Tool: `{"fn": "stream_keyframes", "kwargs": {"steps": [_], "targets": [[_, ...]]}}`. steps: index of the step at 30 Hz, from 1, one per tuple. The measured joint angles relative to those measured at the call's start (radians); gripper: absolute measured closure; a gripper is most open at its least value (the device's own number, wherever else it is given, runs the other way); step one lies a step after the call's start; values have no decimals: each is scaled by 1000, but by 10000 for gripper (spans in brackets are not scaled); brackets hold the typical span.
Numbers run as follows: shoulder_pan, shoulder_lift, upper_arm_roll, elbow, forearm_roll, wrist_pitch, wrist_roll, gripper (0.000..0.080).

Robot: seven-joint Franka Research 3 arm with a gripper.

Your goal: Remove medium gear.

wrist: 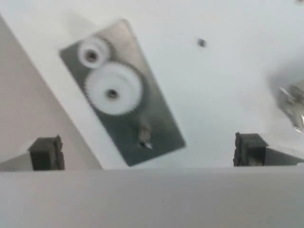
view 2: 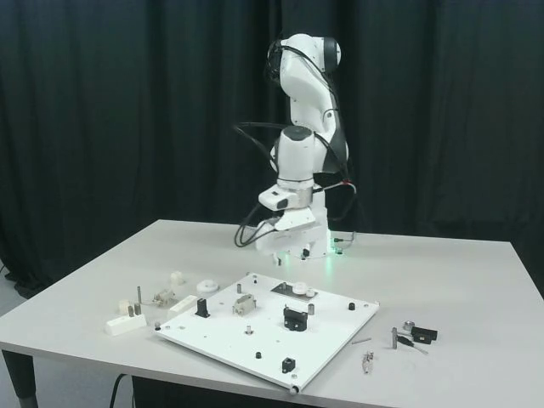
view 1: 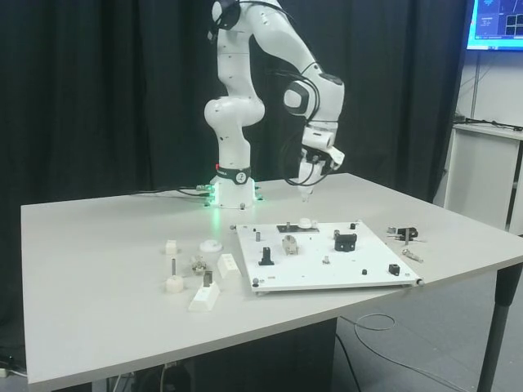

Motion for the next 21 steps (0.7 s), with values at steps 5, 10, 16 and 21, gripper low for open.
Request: {"fn": "stream_keyframes", "kwargs": {"steps": [5, 10, 16, 21], "targets": [[5, 15, 30, -13, -9, 6, 27, 3], [5, 45, 44, -25, -26, 20, 56, 3], [5, 98, 49, -27, -27, 41, 75, 3], [5, 138, 51, -27, -26, 72, 107, 3]]}}
